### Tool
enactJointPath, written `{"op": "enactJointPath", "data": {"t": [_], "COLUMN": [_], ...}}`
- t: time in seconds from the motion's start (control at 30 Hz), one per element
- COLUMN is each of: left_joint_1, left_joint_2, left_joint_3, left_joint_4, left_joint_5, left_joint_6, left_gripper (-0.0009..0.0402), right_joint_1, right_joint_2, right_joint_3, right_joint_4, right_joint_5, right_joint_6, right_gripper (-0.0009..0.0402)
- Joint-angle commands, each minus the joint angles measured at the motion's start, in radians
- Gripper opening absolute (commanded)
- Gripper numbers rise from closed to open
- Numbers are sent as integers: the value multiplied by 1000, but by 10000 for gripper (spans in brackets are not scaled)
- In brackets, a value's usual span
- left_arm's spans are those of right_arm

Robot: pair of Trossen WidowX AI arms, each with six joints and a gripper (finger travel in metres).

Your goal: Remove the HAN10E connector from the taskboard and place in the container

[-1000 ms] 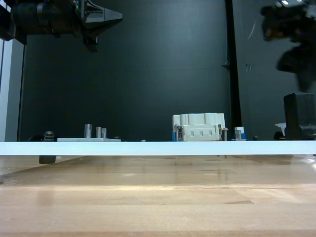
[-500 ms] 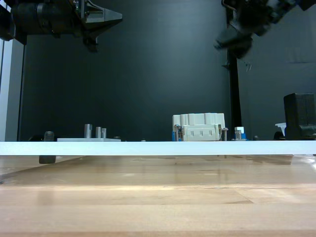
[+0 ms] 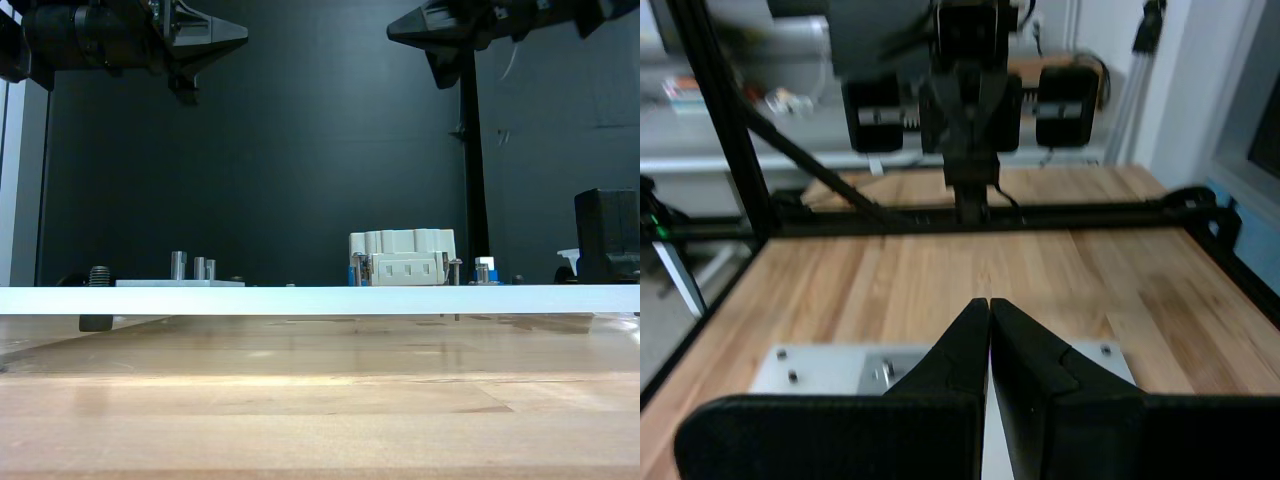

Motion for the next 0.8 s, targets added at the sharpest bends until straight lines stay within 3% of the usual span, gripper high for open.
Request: {"op": "enactJointPath", "data": {"t": [0.03,0.4,0.8], "left_joint_1": [0,0,0], "left_joint_2": [0,0,0], "left_joint_3": [0,0,0], "left_joint_4": [0,0,0], "left_joint_5": [0,0,0], "left_joint_6": [0,0,0], "left_gripper": [0,0,0], "right_joint_1": [-27,-31,-28], "right_joint_2": [0,0,0], "right_joint_3": [-42,-157,-173], "right_joint_4": [97,343,350], "right_joint_5": [-19,-4,32], "right_joint_6": [20,53,50], "right_gripper": [0,0,0]}}
